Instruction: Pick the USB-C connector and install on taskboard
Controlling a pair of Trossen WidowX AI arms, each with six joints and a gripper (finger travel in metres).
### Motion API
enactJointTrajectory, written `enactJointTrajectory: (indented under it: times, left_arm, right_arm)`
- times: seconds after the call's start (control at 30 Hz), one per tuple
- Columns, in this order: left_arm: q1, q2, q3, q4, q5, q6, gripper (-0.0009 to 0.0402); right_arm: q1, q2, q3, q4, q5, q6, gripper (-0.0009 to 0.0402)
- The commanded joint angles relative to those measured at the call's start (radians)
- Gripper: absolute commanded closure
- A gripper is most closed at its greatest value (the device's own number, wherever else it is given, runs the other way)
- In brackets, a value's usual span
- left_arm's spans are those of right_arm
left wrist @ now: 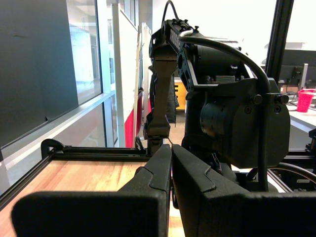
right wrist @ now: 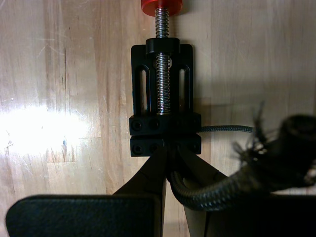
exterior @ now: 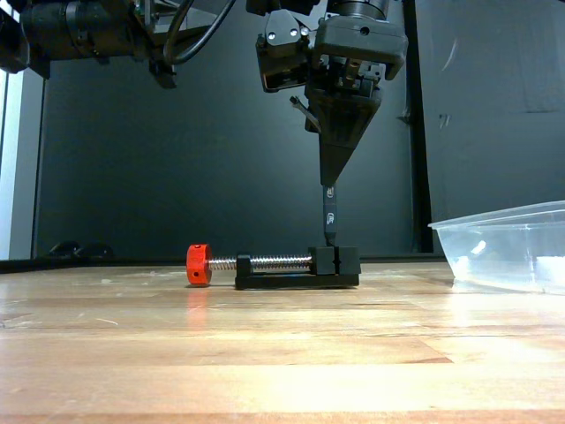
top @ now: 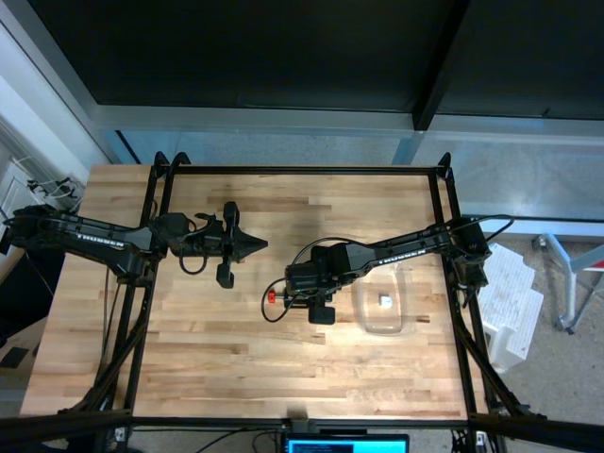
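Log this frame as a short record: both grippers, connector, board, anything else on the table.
right gripper: over the board, pointing down, jaws shut on connector
connector: upright, lower end at the board's block; seated or not, cannot tell
left gripper: raised, away from the board, jaws shut, holding nothing
board: lying flat, knob end toward the left arm
tray: right of the board, white piece inside

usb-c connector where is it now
In the low view the USB-C connector stands upright in the right gripper, lower end on the taskboard, left of the clear tray. The left gripper hangs parked over the left of the table.
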Motion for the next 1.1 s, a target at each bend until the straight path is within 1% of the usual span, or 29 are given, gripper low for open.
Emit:
enactJointTrajectory:
  times: [0.03,0.43,0.53,0.83,1.1]
  left_arm:
    - [0.000,0.000,0.000,0.000,0.000,0.000,0.0393]
    - [0.000,0.000,0.000,0.000,0.000,0.000,0.0393]
    - [0.000,0.000,0.000,0.000,0.000,0.000,0.0393]
    - [0.000,0.000,0.000,0.000,0.000,0.000,0.0393]
    - [0.000,0.000,0.000,0.000,0.000,0.000,0.0393]
  right_arm:
    - [0.000,0.005,-0.002,0.002,-0.002,-0.003,0.0393]
    - [0.000,0.003,0.002,0.002,-0.002,-0.009,0.0393]
    - [0.000,-0.002,0.003,0.003,-0.002,-0.020,0.0386]
    - [0.000,-0.011,0.009,0.003,-0.002,-0.033,0.0318]
    - [0.000,-0.042,0.009,-0.003,-0.003,-0.045,0.0234]
